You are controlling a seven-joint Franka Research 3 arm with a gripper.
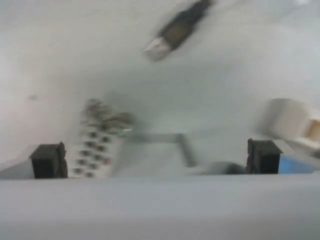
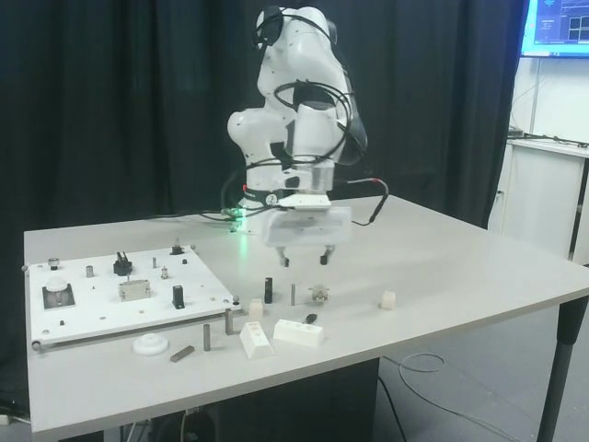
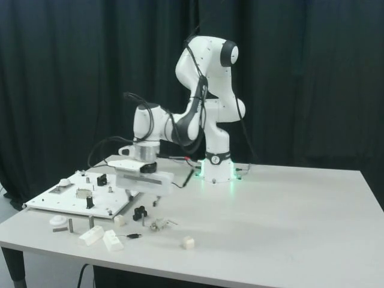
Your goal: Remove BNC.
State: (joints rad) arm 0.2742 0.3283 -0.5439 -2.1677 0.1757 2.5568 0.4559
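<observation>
Two fingers of the pincer spread apart, holding nothing, mid-frame
BNC connector lies on the grey tabletop just below the pincer, right of the white board

We see a lab: black curtains behind a grey table bearing our white arm.
</observation>
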